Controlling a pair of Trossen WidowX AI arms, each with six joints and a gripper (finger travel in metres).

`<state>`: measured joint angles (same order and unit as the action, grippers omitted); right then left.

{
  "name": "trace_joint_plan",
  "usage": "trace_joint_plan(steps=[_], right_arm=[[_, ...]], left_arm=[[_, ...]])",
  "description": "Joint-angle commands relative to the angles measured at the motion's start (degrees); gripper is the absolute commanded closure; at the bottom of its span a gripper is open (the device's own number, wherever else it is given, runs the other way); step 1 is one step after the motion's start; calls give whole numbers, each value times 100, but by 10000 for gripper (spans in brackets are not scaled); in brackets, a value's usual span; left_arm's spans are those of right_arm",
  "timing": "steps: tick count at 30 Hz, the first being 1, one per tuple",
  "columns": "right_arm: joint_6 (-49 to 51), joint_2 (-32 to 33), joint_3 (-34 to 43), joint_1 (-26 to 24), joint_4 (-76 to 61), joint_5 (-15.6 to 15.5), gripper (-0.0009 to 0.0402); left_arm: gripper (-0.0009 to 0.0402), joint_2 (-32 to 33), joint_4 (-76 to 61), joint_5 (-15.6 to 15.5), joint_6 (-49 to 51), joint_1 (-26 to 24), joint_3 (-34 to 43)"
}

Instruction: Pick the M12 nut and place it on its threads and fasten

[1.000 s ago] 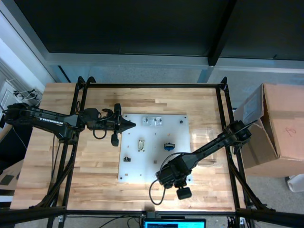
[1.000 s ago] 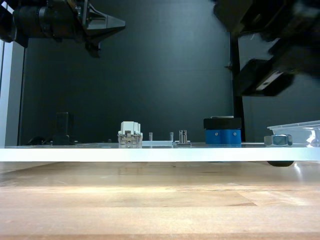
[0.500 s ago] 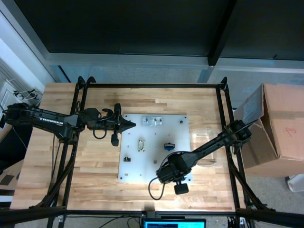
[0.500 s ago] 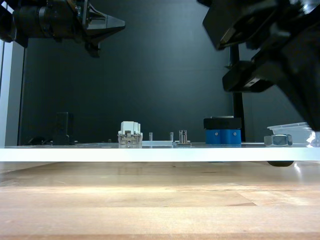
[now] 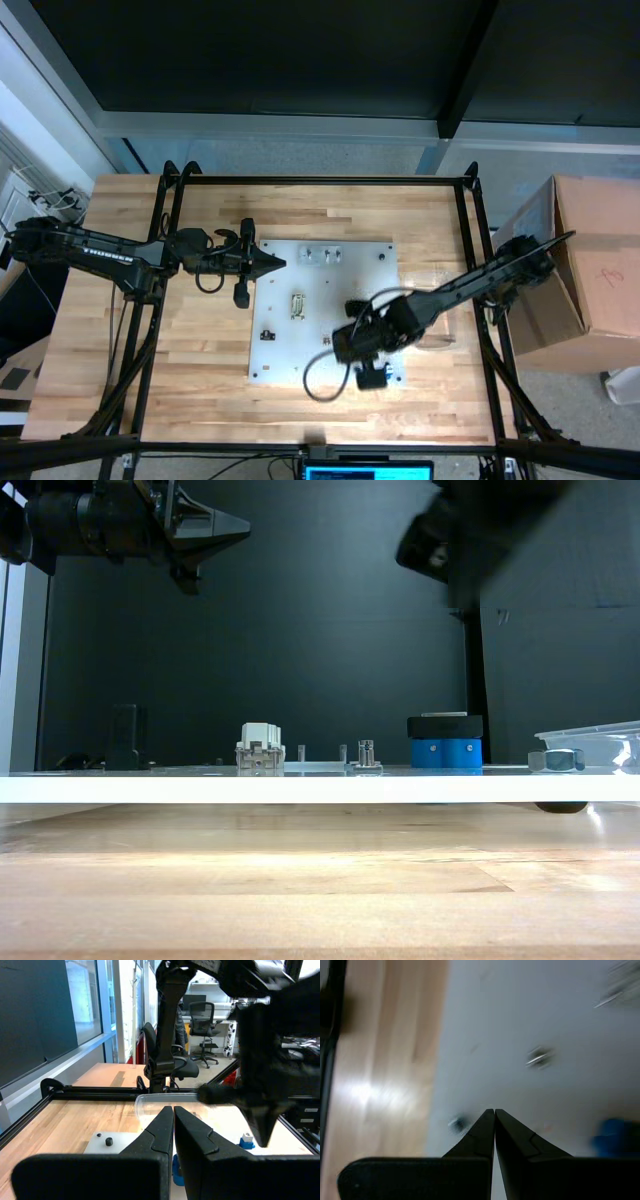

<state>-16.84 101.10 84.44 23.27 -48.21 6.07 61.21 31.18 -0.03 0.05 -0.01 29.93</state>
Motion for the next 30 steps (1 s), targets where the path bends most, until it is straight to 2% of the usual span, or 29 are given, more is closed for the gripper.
trace_joint_plan(steps=[1, 13, 17, 19, 24, 28, 30], right_arm=[[144, -483, -367, -210, 588, 175, 393], [911, -2750, -2118, -1506, 3193, 136, 393], [1156, -3416, -2660, -1947, 4113, -186, 393], [1233, -3718, -2997, -2055, 4660, -192, 393], [1346, -4210, -3783, -2308, 5578, -330, 393], [1349, -4481, -4332, -2437, 6144, -588, 393], [1335, -4562, -4564, -2474, 6358, -586, 393]], left_arm=[[393, 2, 2, 2, -2, 0, 2], [393, 2, 0, 2, -2, 2, 2], [393, 0, 2, 2, -2, 0, 2], [393, 0, 0, 2, -2, 0, 2], [393, 0, 2, 2, -2, 0, 2], [393, 0, 2, 2, -4, 0, 2], [393, 0, 2, 2, -4, 0, 2]])
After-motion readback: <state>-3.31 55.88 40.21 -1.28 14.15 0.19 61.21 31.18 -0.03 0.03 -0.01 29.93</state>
